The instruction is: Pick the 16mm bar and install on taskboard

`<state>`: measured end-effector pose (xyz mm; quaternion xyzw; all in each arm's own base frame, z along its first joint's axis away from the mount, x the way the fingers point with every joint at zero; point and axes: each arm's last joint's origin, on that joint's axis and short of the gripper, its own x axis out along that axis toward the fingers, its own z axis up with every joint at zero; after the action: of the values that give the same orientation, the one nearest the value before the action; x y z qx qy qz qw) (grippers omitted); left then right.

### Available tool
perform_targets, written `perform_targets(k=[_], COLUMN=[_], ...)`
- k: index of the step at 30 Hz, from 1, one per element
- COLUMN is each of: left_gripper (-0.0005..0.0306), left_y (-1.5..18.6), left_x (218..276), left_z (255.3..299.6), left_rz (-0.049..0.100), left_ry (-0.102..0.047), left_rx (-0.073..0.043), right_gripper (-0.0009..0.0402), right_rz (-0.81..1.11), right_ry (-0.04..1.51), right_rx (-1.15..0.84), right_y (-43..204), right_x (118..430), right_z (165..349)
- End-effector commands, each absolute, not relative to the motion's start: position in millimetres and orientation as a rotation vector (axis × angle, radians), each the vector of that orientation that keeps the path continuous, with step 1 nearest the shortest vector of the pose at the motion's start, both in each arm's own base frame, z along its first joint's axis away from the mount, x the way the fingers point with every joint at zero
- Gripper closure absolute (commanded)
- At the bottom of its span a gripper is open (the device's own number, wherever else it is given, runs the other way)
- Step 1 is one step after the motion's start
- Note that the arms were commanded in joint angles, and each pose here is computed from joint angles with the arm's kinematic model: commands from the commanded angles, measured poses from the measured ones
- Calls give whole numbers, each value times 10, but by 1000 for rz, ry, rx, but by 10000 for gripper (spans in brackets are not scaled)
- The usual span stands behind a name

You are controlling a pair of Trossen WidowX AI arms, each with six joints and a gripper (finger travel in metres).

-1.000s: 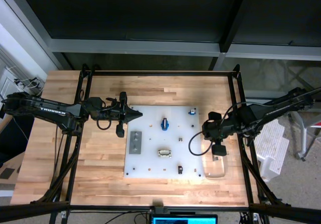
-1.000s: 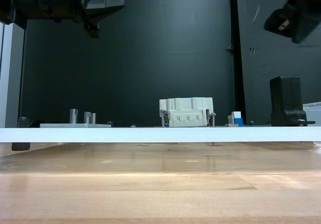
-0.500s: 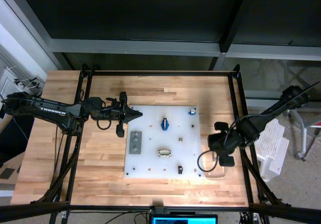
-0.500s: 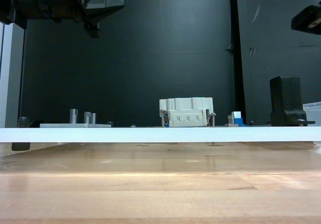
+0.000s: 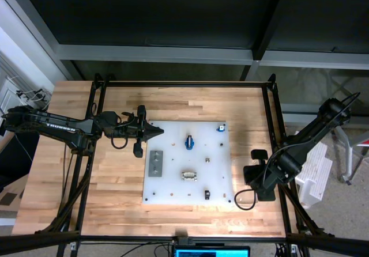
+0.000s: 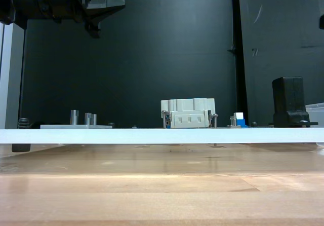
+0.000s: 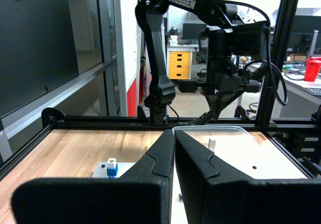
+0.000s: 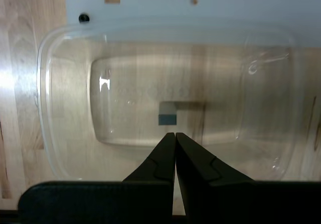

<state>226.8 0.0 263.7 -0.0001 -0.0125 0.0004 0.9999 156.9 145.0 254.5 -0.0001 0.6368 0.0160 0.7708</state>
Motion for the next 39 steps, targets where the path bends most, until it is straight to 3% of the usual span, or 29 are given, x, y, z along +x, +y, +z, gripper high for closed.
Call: perform_targets(k=[1, 13, 19, 39], left_gripper=[300, 300, 300, 300], left_y=[0, 1, 0, 0], left_x=[2268, 2268, 2268, 2268], left_z=[2639, 2640, 2639, 2639], left_rz=[0, 1, 0, 0], left_ry=[-26, -26, -26, -26], left_rx=[0, 0, 0, 0], right_gripper=[389, 248, 200, 185], right_rz=[17, -17, -35, -15], right_ry=[1393, 1391, 1396, 1409], right_rx=[5, -37, -58, -97], right_y=[1481, 1526, 1553, 1640], right_x=[1578, 1610, 1628, 1628], right_z=[2504, 2432, 2383, 2110])
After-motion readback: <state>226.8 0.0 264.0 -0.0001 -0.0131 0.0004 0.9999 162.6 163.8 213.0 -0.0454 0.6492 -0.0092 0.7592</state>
